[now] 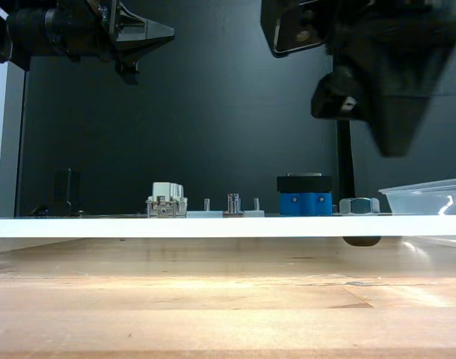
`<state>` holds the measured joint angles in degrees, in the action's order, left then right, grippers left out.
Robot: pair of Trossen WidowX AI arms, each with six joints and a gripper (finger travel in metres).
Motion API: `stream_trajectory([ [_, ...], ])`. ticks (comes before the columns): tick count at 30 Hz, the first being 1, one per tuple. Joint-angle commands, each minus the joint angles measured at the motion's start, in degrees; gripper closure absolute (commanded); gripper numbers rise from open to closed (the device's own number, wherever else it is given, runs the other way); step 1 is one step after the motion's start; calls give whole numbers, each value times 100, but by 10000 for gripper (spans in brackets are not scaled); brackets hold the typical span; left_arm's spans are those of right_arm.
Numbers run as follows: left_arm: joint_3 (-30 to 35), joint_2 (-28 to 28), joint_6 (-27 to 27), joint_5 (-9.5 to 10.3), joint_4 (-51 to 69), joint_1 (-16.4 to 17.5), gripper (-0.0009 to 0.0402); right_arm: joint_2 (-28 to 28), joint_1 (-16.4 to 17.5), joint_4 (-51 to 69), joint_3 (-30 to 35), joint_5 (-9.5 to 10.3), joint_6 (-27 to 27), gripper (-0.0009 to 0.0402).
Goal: Pick the M12 fastener and fasten on the M12 threads
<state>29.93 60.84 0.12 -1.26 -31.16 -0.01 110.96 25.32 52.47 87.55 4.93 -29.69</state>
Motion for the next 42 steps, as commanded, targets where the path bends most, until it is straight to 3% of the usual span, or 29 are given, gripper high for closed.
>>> stream_trajectory([
  [1, 2, 2, -2, 0, 2, 0, 393, -149, 7, 57, 2, -85, 11, 393],
  [10, 2, 2, -2, 0, 0, 2, 393, -549, 9, 85, 2, -90, 11, 393],
  [42, 2, 2, -2, 0, 0, 2, 393, -555, -4, 79, 2, -90, 59, 393],
])
